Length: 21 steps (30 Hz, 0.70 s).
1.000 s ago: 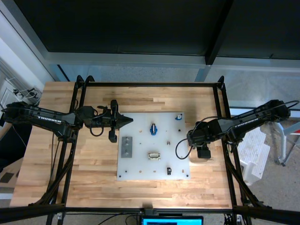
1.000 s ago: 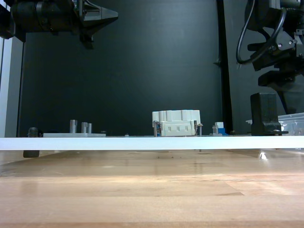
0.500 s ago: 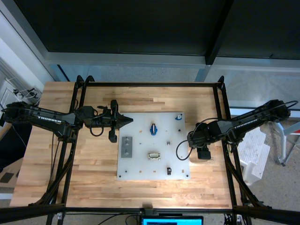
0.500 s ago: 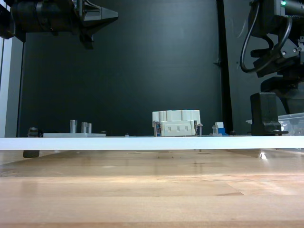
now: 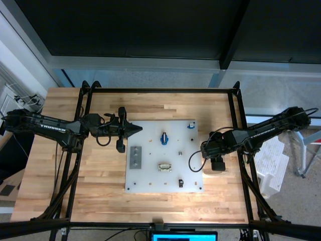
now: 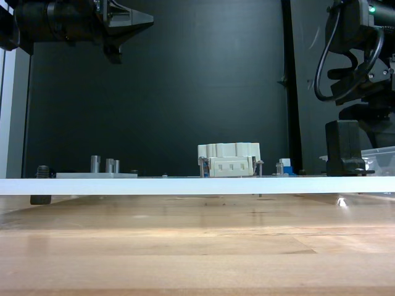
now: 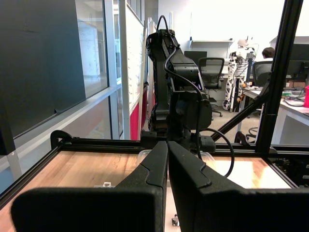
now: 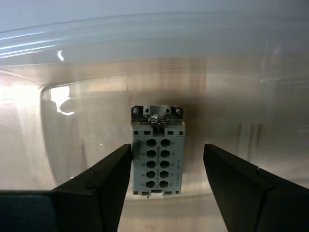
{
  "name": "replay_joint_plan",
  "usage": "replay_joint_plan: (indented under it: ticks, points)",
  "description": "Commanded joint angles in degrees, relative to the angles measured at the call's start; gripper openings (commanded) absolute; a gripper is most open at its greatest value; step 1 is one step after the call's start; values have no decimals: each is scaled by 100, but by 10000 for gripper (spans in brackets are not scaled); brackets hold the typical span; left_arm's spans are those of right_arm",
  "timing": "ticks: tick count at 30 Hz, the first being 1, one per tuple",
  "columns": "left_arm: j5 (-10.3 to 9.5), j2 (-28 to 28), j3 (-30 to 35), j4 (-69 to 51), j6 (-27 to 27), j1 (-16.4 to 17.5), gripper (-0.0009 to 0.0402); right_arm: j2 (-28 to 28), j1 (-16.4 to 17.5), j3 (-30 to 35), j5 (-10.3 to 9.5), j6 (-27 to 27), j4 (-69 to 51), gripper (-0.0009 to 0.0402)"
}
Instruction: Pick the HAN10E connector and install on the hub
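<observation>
Bright office with glass partitions (image 7: 91,48), desks (image 7: 296,107) and black chairs (image 7: 213,77).

Jaws spread, the right pincer (image 8: 166,146) hangs over a clear bin (image 8: 145,48), straddling the HAN10E connector (image 8: 157,162), with the bin's walls close around. The space above the hub (image 5: 164,167) is open; a blue part (image 5: 164,137) and a grey block (image 5: 135,156) stand apart. The left pincer (image 5: 134,129), tips together, hovers high over the board's far-left edge.
</observation>
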Motion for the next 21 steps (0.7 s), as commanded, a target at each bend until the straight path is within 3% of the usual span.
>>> replay_joint_plan:
  ticks: [1, 7, 16, 21]
  points:
    - [0, 0, 0, 2, 0, 0, 0, 0, -2, -22, 9, 2, 4, 171]
    - [0, 0, 0, 2, 0, 0, 0, 0, -2, -98, 4, 4, 33, 116]
    - [0, 0, 0, 2, 0, 2, 0, 0, -96, -103, 4, 4, 28, -5]
    - [0, 0, 0, 2, 0, 0, 0, 0, -278, -103, 7, 4, 31, 6]
